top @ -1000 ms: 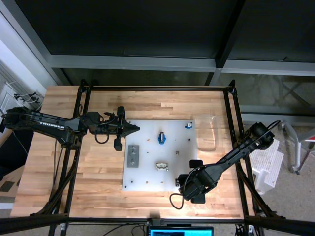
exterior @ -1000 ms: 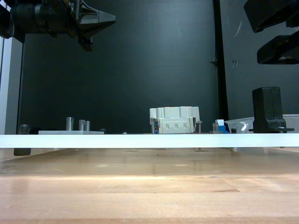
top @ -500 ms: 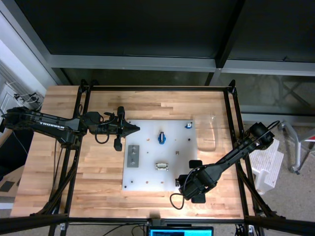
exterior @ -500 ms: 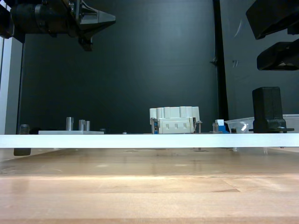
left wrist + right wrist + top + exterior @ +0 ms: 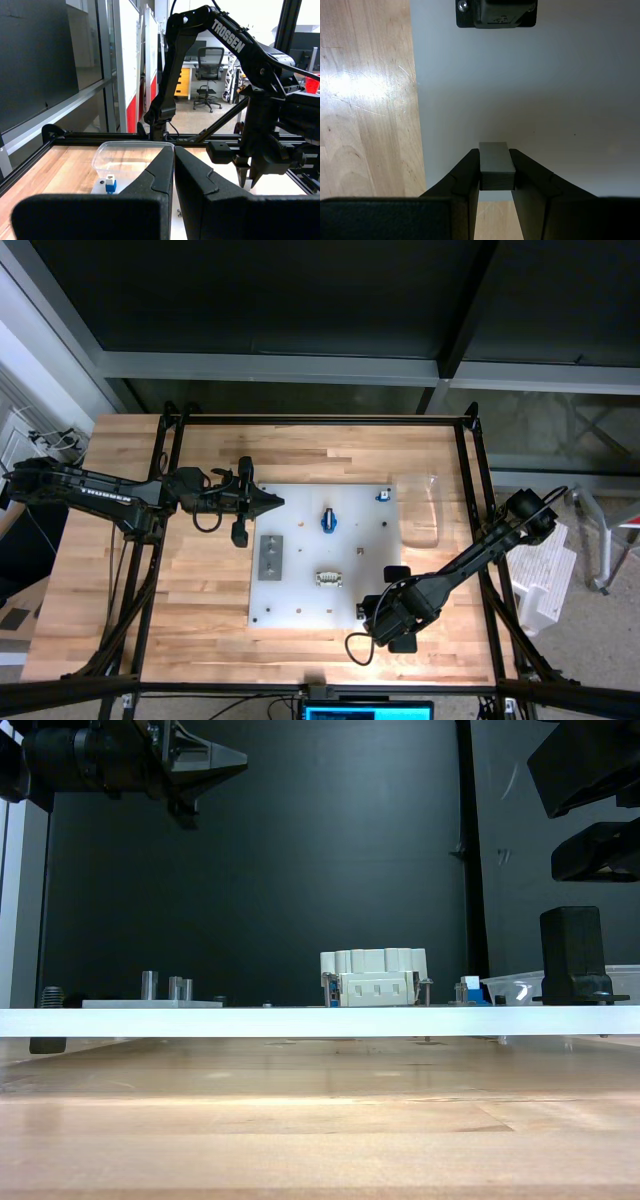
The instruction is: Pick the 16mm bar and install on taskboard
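A pale butcher-block table (image 5: 200,590) sits inside a black frame against a dark backdrop, with the white taskboard (image 5: 300,595) flat at its centre. My right gripper (image 5: 496,161) hangs above the board's near right part, close to its edge. Its two fingers are closed to the width of the 16mm bar (image 5: 496,167), a grey block whose square end points down at the white plate. I judge this hold keeps the bar steady and square for lowering, with my pads on its two opposite flat sides. A black fixture (image 5: 496,12) lies ahead of the bar, well apart from it. My left gripper (image 5: 174,150) hovers high over the board's far left corner, its fingers drawn together with nothing between them, only a thin seam showing. I take this to be a parked pose, out of the working arm's way. Also on the board are a grey metal block (image 5: 271,556), a beige connector (image 5: 373,977) and a blue fitting (image 5: 329,520). A clear tray (image 5: 420,510) rests off its far right side. Much is hidden: my fingers cover the bar's length, and from above my own gripper blocks it entirely. At table height my right gripper is cut off by the frame edge. I cannot make out which seat is meant for the bar.
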Robot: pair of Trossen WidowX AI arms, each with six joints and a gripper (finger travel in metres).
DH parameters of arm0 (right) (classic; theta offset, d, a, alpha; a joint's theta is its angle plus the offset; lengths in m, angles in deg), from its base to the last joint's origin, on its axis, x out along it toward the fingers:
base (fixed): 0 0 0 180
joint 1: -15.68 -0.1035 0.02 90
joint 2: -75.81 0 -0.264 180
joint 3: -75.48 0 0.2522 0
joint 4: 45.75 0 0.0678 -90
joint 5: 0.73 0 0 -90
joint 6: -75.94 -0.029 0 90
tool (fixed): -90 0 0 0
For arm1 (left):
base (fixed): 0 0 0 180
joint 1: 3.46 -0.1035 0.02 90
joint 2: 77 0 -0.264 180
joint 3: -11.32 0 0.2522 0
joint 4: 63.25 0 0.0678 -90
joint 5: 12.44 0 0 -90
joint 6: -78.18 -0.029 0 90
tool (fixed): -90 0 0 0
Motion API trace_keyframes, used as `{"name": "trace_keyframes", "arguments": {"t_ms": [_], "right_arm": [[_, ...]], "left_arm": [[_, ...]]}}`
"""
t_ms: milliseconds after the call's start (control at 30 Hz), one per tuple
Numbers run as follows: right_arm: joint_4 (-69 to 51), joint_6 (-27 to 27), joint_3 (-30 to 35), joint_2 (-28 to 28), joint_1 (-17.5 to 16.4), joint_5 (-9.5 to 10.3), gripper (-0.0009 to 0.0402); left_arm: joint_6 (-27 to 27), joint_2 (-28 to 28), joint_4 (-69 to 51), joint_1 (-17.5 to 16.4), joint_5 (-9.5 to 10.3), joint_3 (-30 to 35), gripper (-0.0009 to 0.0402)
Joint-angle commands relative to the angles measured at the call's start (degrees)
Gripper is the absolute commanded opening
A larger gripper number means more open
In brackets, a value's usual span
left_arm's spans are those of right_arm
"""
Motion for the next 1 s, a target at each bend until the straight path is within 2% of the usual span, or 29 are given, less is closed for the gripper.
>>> {"name": "trace_keyframes", "arguments": {"t_ms": [33,300,500,700,1000], "right_arm": [[0.0,-0.1,0.3,0.0,0.0,0.07,0.0075],[-0.1,-0.3,0.3,-0.7,0.0,0.04,0.0169],[-1.4,-0.3,0.3,-2.6,0.0,0.04,0.0213],[-3.5,-0.3,0.3,-5.9,0.1,0.02,0.0218],[-4.2,-0.3,0.3,-7.6,0.1,-0.33,0.0189]], "left_arm": [[0.0,0.0,0.0,0.0,0.00,0.0,0.0000],[0.0,0.0,0.0,0.0,0.00,0.0,0.0000],[0.0,0.0,0.0,0.0,0.00,0.0,0.0000],[0.0,0.0,0.0,0.0,0.00,0.0,0.0000],[0.0,0.0,0.0,0.0,0.00,0.0,0.0000]]}}
